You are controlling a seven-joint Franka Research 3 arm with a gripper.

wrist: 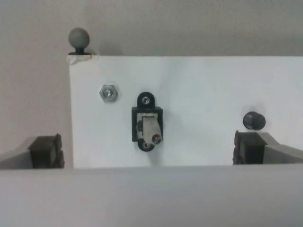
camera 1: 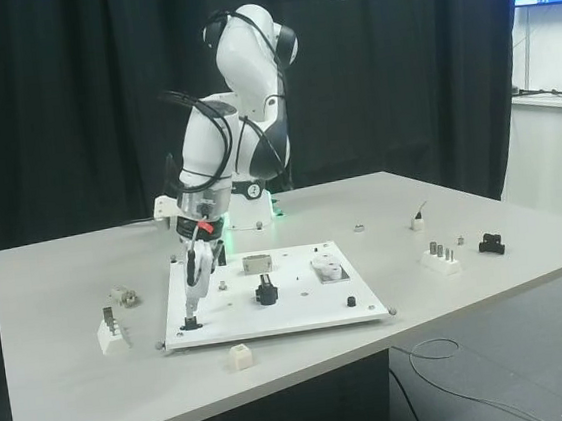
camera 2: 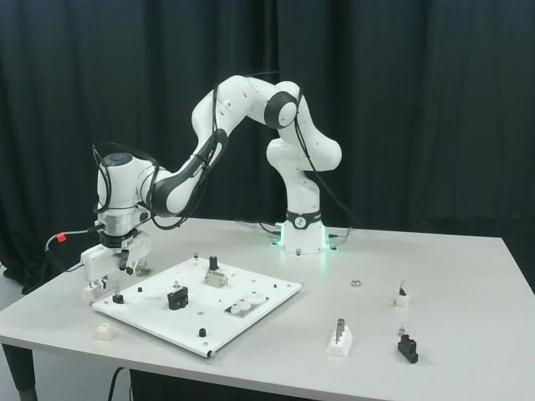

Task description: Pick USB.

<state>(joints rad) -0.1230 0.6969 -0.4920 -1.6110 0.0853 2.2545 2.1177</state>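
The gripper (wrist: 149,150) hung wide open, holding nothing — its fingers (wrist: 46,151) stood well apart on either side of the USB (wrist: 147,128). The USB sat upright in a black socket (wrist: 147,122) on the white board (camera 2: 196,313), near the board's corner — beside a nut (wrist: 109,92).

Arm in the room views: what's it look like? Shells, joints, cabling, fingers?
White rounded shells on the arm with black joint sections, black cables looped along the forearm, green light at the base. The gripper has dark blocky fingers.
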